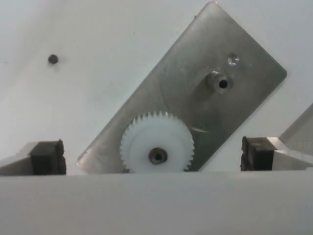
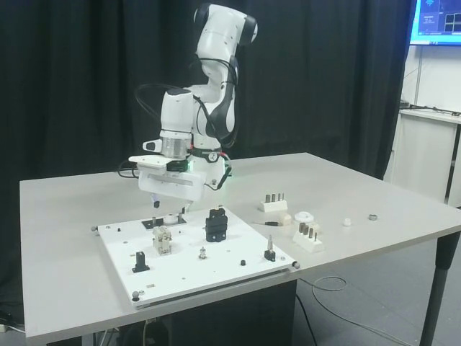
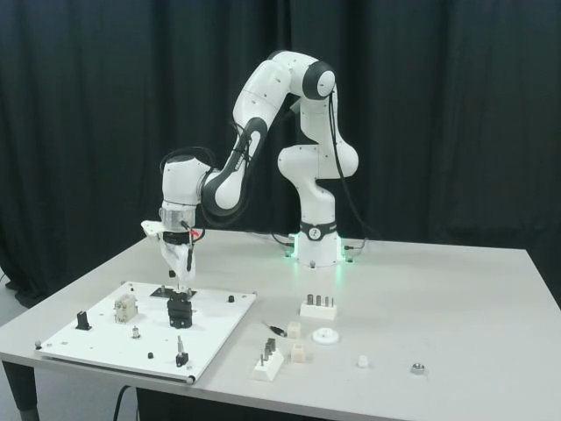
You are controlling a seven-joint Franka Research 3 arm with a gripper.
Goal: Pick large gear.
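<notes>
Gripper [image 1: 154, 155]: the 2 black fingertip pads [image 1: 48, 156] stand wide apart, holding nothing, 1 on each side of the large gear.
Large gear [image 1: 157, 143]: white, toothed, seated flat on a peg at the near end of the metal plate, between the pads and below them, not touched.
Metal plate [image 1: 195, 103]: grey, rectangular, lying skewed on the white assembly board [image 2: 216, 270]; a 2nd, bare peg [image 1: 219, 82] stands at its far end, well apart from the gear.
Step in hand: my judgement is the approach, with the gripper hovering above the gear and the grasp not yet made.
Next move: it likely calls for a straight descent until the pads flank the gear's rim, then a close on the teeth and a vertical lift off the peg.
Beyond the board: a 2nd white gear [image 3: 325, 335] and small white peg blocks [image 2: 308, 236] lie on the grey table [image 2: 360, 180].
</notes>
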